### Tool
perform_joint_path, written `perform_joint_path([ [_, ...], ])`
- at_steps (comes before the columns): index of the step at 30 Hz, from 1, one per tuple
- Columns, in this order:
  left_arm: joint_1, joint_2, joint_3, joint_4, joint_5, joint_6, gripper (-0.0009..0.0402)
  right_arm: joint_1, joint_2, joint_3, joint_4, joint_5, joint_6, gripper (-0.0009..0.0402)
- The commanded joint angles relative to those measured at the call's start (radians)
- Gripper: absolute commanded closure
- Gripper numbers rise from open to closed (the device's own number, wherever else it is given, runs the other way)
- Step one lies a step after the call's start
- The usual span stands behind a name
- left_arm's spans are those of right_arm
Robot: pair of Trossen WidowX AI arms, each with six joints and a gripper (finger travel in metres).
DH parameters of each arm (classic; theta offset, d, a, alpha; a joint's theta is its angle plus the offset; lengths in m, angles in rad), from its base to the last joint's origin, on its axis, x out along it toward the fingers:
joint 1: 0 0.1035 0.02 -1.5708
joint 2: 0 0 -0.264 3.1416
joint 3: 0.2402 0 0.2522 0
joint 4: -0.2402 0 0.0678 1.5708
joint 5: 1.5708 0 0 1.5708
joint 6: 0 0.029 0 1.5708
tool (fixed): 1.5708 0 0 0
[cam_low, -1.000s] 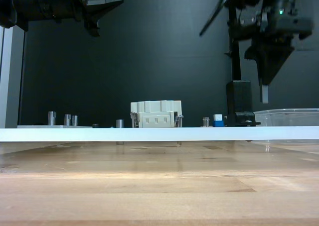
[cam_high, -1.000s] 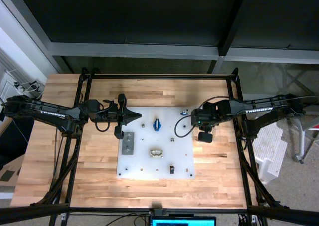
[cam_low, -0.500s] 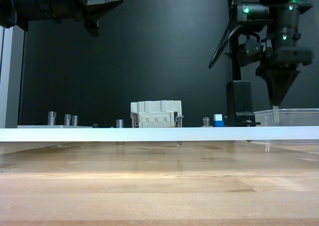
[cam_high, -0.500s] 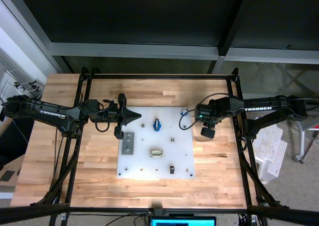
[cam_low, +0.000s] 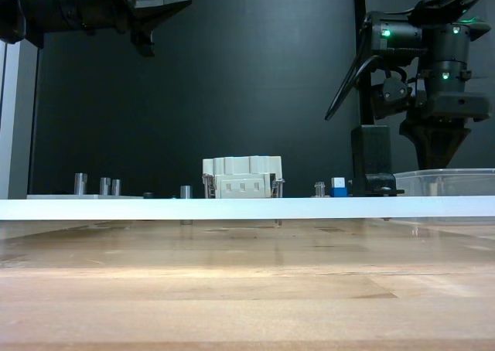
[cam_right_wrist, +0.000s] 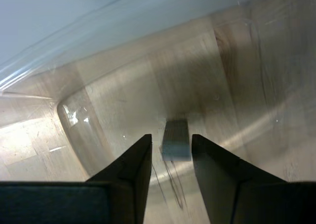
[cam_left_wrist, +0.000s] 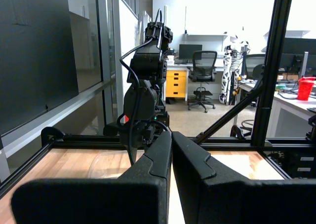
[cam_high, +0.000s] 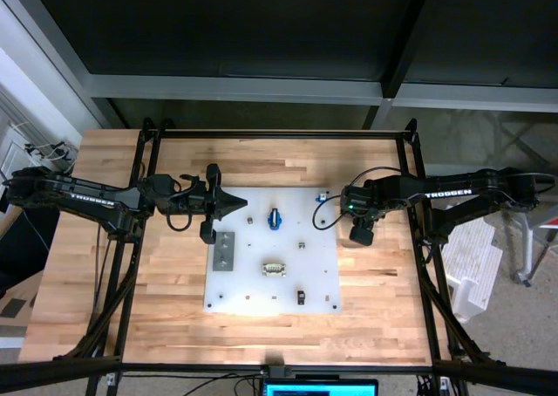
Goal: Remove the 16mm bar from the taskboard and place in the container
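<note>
16mm bar (cam_right_wrist: pixel 176 140) in container (cam_low: pixel 464 179) below spread right gripper (cam_right_wrist: pixel 171 136), left gripper (cam_left_wrist: pixel 171 132) above taskboard (cam_high: pixel 261 296)

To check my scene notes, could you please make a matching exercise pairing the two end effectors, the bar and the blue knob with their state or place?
1. left end effector
2. right end effector
3. bar
4. blue knob

A. on the taskboard
B. open, above the container
C. inside the container
D. shut, high over the taskboard's left side

Pairs: 1-D, 2-B, 3-C, 4-A
</note>
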Motion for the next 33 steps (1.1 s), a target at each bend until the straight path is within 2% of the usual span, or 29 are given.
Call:
perform_joint_path([
  [1, 0.0, 0.0, 0.0, 0.0, 0.0, 0.0, 0.0393, 0.0, 0.0, 0.001, 0.005, 0.001, 0.001, 0.0237],
  [9, 0.0, 0.0, 0.0, 0.0, 0.0, 0.0, 0.0393, 0.0, -0.001, 0.017, 0.003, 0.001, -0.003, 0.0168],
  [14, 0.0, 0.0, 0.0, 0.0, 0.0, 0.0, 0.0393, 0.0, -0.002, 0.043, -0.004, -0.002, -0.019, 0.0158],
  [15, 0.0, 0.0, 0.0, 0.0, 0.0, 0.0, 0.0393, 0.0, -0.005, 0.051, -0.008, -0.012, -0.034, 0.0158],
  [19, 0.0, 0.0, 0.0, 0.0, 0.0, 0.0, 0.0393, 0.002, -0.045, 0.095, -0.01, -0.04, -0.067, 0.017],
  [24, 0.0, 0.0, 0.0, 0.0, 0.0, 0.0, 0.0393, 0.012, -0.124, 0.147, 0.027, -0.043, -0.089, 0.0203],
  [28, 0.0, 0.0, 0.0, 0.0, 0.0, 0.0, 0.0393, 0.054, -0.19, 0.148, 0.152, -0.043, -0.089, 0.0232],
  [33, 0.0, 0.0, 0.0, 0.0, 0.0, 0.0, 0.0393, 0.127, -0.214, 0.146, 0.343, -0.042, -0.091, 0.0265],
])
